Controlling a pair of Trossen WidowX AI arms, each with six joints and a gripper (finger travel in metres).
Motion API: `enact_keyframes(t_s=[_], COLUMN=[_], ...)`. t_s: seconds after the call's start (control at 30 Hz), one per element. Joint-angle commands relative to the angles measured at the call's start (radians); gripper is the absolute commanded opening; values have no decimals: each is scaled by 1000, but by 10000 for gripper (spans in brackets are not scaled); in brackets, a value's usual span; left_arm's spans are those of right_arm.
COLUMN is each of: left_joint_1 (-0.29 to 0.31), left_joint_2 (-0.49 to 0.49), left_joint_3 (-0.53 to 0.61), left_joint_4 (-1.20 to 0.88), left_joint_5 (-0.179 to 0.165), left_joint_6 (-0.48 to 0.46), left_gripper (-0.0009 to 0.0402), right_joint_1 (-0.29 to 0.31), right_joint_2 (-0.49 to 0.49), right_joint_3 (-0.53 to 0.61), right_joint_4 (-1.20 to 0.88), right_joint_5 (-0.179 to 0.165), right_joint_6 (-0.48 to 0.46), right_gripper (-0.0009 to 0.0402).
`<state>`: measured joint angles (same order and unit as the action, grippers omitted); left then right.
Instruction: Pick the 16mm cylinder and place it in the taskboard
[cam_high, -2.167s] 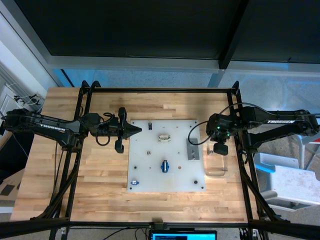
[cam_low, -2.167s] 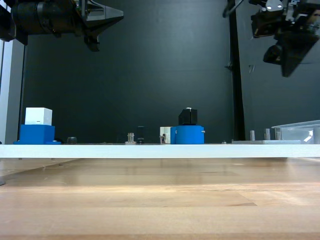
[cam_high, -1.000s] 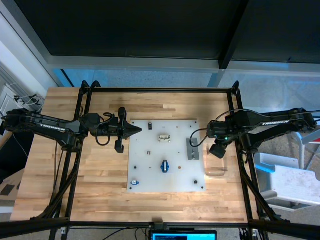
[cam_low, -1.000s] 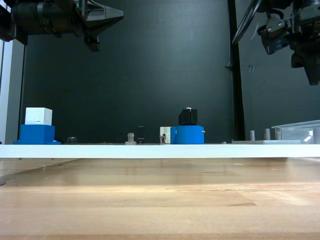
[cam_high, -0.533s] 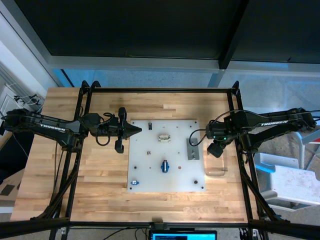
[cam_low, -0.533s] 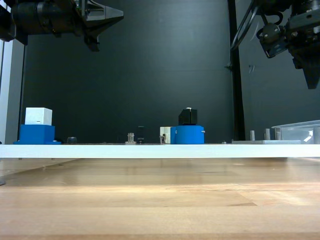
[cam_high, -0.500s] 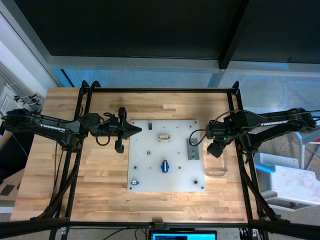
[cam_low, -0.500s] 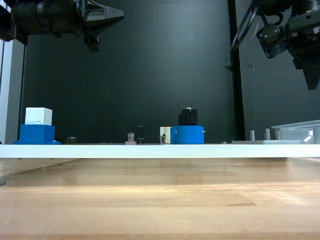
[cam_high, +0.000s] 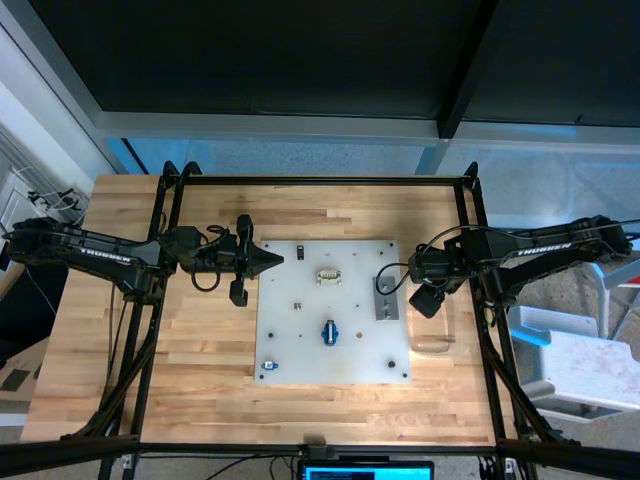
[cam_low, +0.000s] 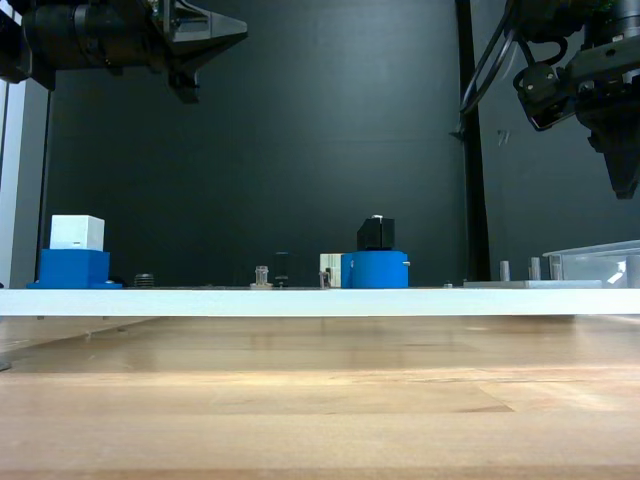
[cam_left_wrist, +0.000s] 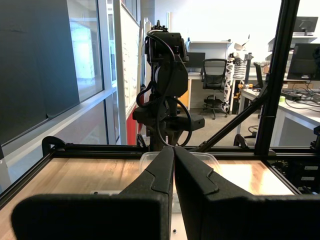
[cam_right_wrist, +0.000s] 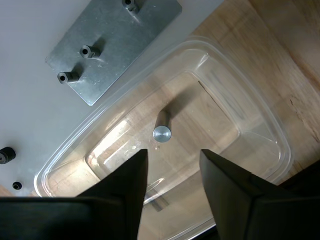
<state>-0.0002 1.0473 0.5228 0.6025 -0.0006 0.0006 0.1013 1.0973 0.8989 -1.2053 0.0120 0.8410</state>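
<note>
Right gripper hangs spread wide above the 16mm cylinder, which sits in the clear tray just right of the taskboard, while the left gripper, pinched closed, hovers left of centre in the high view.

High cam looks down, low cam level; both share board. Left gripper cam faces across, right gripper cam close above tray.

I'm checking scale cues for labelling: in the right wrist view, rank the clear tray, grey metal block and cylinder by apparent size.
Largest: clear tray
Then: grey metal block
Smallest: cylinder, inside the tray
The right gripper, open, hangs over the tray; the left gripper, shut, is above the left edge of the taskboard.
</note>
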Motion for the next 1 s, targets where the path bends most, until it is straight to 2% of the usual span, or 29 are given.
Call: enact_keyframes(t_s=[0.03, 0.37, 1.0], left_joint_1=[0, 0, 0], left_joint_2=[0, 0, 0], left_joint_3=[0, 0, 0], left_joint_4=[0, 0, 0], left_joint_5=[0, 0, 0], left_joint_6=[0, 0, 0], left_gripper=[0, 0, 0], right_joint_1=[3, 13, 35], right_joint_2=[12, 24, 25], right_joint_3=[0, -39, -132], right_joint_4=[2, 50, 149], right_joint_5=[0, 0, -2], right_joint_6=[0, 20, 69], right_gripper=[179, 222, 224])
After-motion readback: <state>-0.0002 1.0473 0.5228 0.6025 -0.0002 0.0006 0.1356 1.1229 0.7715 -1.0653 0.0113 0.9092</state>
